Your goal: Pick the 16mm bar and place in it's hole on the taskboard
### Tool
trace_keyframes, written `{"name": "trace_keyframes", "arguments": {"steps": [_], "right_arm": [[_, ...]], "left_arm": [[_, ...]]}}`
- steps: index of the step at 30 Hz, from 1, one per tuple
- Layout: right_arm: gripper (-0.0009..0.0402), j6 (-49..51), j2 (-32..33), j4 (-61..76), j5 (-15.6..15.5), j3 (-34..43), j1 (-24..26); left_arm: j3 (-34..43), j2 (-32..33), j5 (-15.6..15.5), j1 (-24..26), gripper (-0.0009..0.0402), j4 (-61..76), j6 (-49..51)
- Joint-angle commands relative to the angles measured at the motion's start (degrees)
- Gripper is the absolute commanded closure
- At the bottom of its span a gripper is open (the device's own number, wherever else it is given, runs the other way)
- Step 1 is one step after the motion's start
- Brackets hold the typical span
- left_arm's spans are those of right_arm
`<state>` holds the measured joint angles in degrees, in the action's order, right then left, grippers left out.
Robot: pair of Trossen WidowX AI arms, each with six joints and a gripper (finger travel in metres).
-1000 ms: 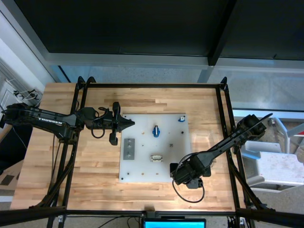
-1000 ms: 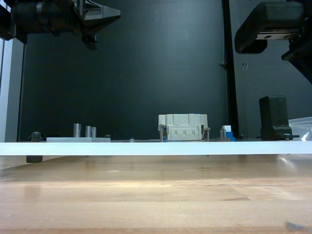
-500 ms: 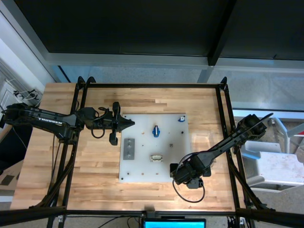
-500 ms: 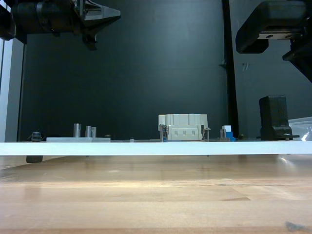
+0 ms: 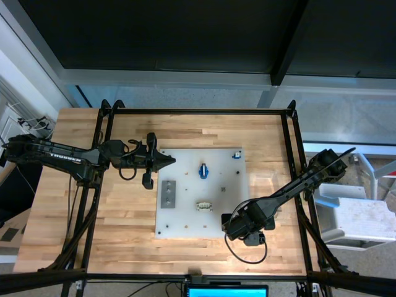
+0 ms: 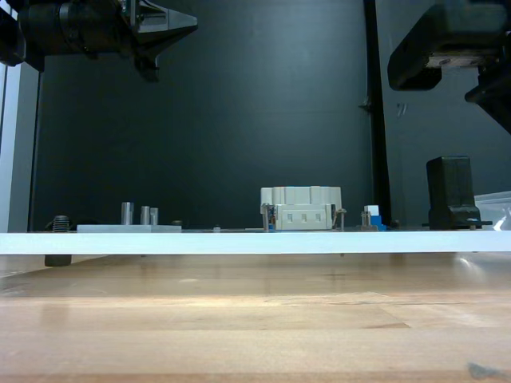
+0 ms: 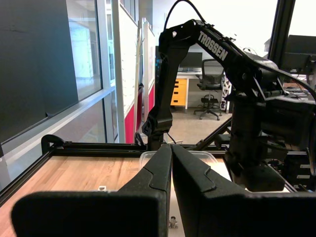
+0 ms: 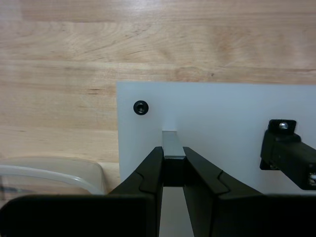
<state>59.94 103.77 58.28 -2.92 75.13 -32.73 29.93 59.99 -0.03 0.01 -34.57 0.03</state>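
Observation:
A short grey metal bar [image 8: 169, 141] is held between the fingers of my right gripper [image 8: 173, 151], which is shut on it. The gripper points down over the near right corner of the white taskboard [image 8: 222, 113], and the bar hangs clear of the board. From above, the right gripper [image 5: 236, 229] sits at that same corner. The grey block [image 5: 167, 193] with the bar holes lies on the board's left side. My left gripper [image 5: 168, 161] hovers high over the board's far left edge, shut with nothing in it [image 7: 171, 147].
A clear plastic container [image 8: 49, 170] lies on the wood beside the board's corner. A black block [image 6: 451, 193], a white connector [image 6: 301, 207] and short upright pegs [image 6: 126, 214] stand on the board. A blue part [image 5: 203, 170] sits mid-board.
In the low view my right gripper has drifted slightly to the right, still holding the bar. The left arm has not moved.

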Motion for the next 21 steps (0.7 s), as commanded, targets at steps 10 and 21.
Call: {"name": "trace_keyframes", "arguments": {"steps": [10, 21], "right_arm": [[0.0393, 0.6, -0.5, -1.7, -2.6, -1.1, 0.7], [0.0393, 0.5, -0.5, -2.4, -2.3, -3.1, 1.9]], "left_arm": [[0.0, 0.0, 0.0, 0.0, 0.0393, 0.0, 0.0], [0.0, 0.0, 0.0, 0.0, 0.0393, 0.0, 0.0]]}}
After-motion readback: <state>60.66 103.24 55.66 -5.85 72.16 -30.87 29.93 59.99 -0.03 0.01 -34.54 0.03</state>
